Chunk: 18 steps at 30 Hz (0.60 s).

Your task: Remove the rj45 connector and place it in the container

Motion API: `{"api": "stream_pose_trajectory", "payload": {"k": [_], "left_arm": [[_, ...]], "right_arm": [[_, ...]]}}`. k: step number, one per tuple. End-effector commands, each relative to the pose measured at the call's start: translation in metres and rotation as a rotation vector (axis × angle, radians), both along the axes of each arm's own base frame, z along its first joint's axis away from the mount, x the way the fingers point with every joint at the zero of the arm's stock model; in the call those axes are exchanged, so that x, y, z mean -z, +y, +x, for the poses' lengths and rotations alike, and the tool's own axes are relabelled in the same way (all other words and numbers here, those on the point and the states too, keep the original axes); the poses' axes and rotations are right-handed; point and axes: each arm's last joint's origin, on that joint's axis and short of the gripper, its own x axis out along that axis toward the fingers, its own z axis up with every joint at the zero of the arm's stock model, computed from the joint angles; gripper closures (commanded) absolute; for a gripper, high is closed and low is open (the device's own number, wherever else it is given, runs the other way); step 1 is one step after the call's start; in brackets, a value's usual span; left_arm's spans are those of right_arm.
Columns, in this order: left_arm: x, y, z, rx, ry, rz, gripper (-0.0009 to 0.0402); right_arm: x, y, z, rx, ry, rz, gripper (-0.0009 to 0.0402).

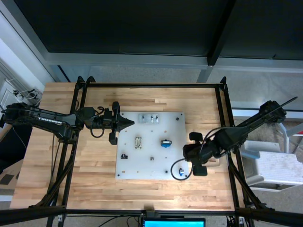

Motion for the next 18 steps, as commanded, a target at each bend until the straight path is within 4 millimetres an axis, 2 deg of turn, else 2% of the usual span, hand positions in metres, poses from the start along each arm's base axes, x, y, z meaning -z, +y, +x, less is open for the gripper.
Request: {"api": "stream_pose_trajectory", "payload": {"k": [1, 9, 18], "left_arm": [[0.0, 0.0, 0.0, 0.0, 0.0, 0.0, 0.0392], [0.0, 0.0, 0.0, 0.0, 0.0, 0.0, 0.0392], [0.0, 0.0, 0.0, 0.0, 0.001, 0.0, 0.0392]], "right_arm": [[0.003, 0.009, 0.0, -0.002, 0.03, -0.006, 0.0393], [0.004, 0.024, 0.003, -0.004, 0.072, -0.02, 0.0388], [0.006, 0.034, 0.012, 0.009, 0.081, -0.016, 0.0341]]}}
